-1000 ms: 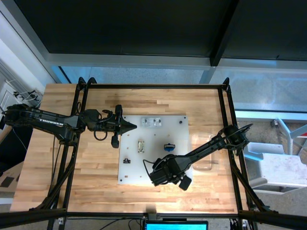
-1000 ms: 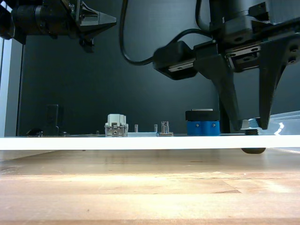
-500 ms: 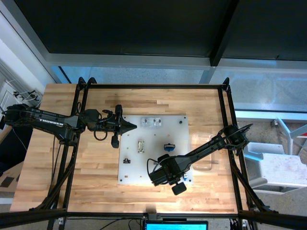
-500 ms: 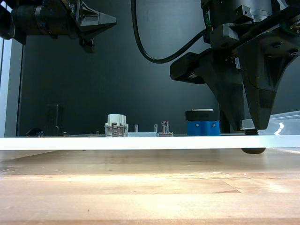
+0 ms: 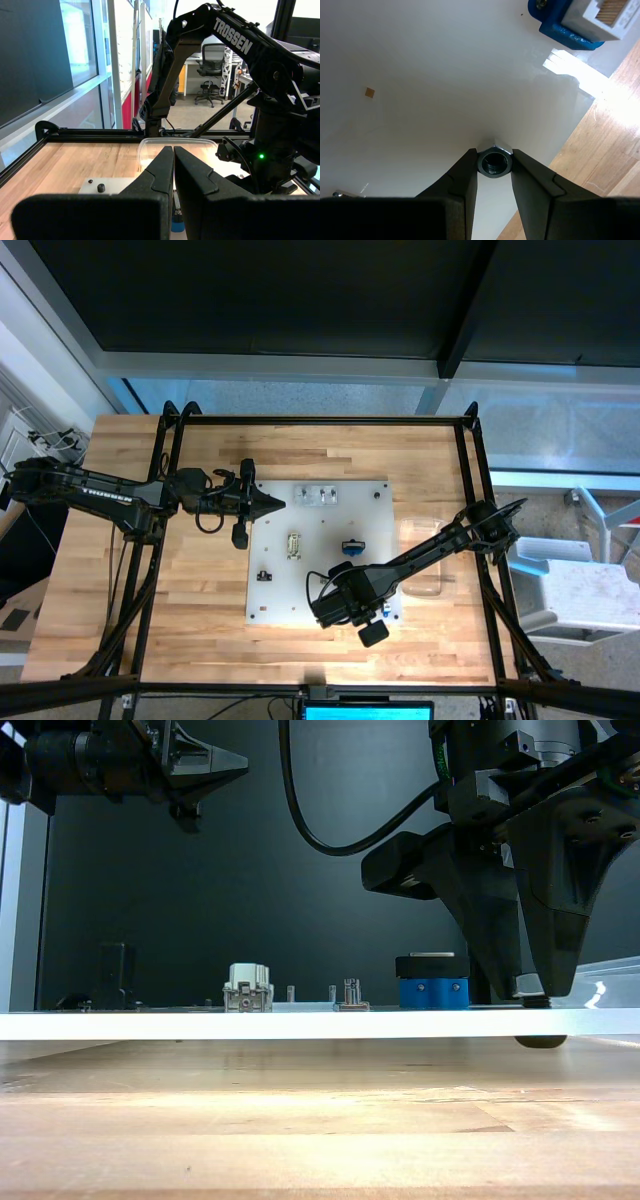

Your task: Pick the M12 fastener and fasten on the M12 threads

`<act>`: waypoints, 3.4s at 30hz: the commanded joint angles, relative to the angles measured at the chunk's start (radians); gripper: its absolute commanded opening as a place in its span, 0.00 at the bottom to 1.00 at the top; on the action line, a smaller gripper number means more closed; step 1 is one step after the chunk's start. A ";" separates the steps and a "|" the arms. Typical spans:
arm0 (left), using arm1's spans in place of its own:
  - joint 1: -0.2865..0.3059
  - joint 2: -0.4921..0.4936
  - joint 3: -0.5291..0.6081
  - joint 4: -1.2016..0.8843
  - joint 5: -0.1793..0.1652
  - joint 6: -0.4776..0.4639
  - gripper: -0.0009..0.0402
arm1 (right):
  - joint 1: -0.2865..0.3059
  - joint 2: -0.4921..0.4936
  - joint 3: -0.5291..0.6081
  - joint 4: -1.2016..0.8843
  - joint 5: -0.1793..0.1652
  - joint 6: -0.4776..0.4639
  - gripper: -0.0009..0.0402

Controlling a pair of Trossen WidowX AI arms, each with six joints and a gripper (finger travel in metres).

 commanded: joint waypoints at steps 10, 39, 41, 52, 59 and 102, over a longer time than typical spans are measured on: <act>0.000 0.000 0.000 0.000 0.000 0.000 0.02 | 0.000 -0.004 0.001 0.018 0.015 0.000 0.13; 0.000 0.000 0.000 0.000 0.000 0.000 0.02 | 0.012 -0.085 0.002 -0.006 0.006 -0.002 0.51; 0.000 0.000 0.000 0.000 0.000 0.000 0.02 | 0.013 -0.100 0.002 -0.003 -0.015 -0.016 0.51; 0.000 0.000 0.000 0.000 0.000 0.000 0.02 | 0.009 -0.152 0.002 -0.111 0.041 -0.672 0.48; 0.000 0.000 0.000 0.000 0.000 0.000 0.02 | 0.010 -0.153 0.001 -0.148 0.142 -0.923 0.47; 0.000 0.000 0.000 0.000 0.000 0.000 0.02 | 0.006 -0.128 -0.085 -0.019 0.072 -2.560 0.02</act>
